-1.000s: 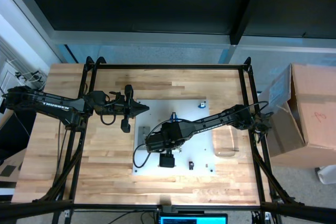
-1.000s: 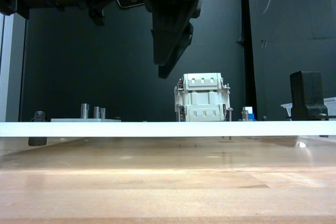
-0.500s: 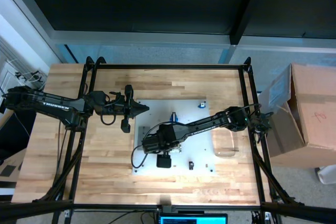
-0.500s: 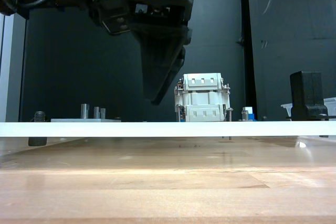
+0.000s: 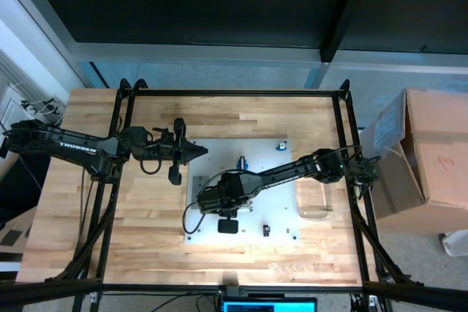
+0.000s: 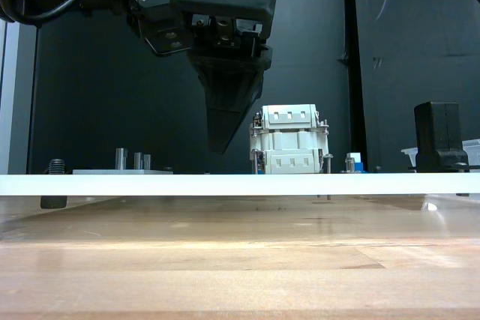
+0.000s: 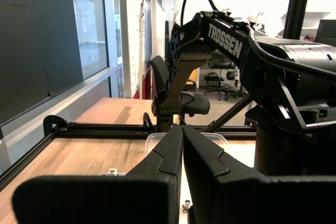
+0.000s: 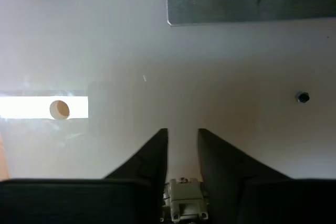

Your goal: Remove the HAN10E connector from the taskboard and place in the container

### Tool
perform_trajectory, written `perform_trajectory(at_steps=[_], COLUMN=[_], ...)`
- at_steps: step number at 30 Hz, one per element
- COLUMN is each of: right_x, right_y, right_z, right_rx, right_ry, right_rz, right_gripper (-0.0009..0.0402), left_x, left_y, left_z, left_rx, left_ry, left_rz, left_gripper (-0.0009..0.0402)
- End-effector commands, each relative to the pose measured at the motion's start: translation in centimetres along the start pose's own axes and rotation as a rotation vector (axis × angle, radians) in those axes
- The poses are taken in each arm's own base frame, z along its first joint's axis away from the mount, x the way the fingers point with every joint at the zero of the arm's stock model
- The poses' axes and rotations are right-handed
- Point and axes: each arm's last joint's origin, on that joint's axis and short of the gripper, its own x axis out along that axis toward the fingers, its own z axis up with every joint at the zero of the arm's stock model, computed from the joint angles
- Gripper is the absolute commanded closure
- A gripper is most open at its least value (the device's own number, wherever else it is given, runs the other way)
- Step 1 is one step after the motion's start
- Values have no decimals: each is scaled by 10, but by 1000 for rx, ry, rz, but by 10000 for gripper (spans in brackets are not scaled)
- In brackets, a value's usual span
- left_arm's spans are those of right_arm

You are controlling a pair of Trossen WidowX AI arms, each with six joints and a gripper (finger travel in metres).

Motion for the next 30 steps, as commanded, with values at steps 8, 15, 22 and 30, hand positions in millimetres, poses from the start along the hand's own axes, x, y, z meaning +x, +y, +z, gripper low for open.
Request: perform_trajectory(at_steps=[8, 15, 22, 30], right_x=[-1, -1, -15, -53], right_y=[0, 0, -1, -3], right_z=[0, 0, -1, -9], right_rx=[-14, -15, -11, -1], right_ry=[2, 3, -25, -51], right_rz=[0, 0, 8, 17], right_gripper=[384, 392, 392, 392], left_x=[0, 0, 0, 0], left_y=[0, 0, 0, 0], left_z=[0, 0, 0, 0], left_rx=[0, 0, 0, 0], left_ry=[0, 0, 0, 0], left_rz=[0, 0, 0, 0], left_gripper=[393, 393, 393, 393])
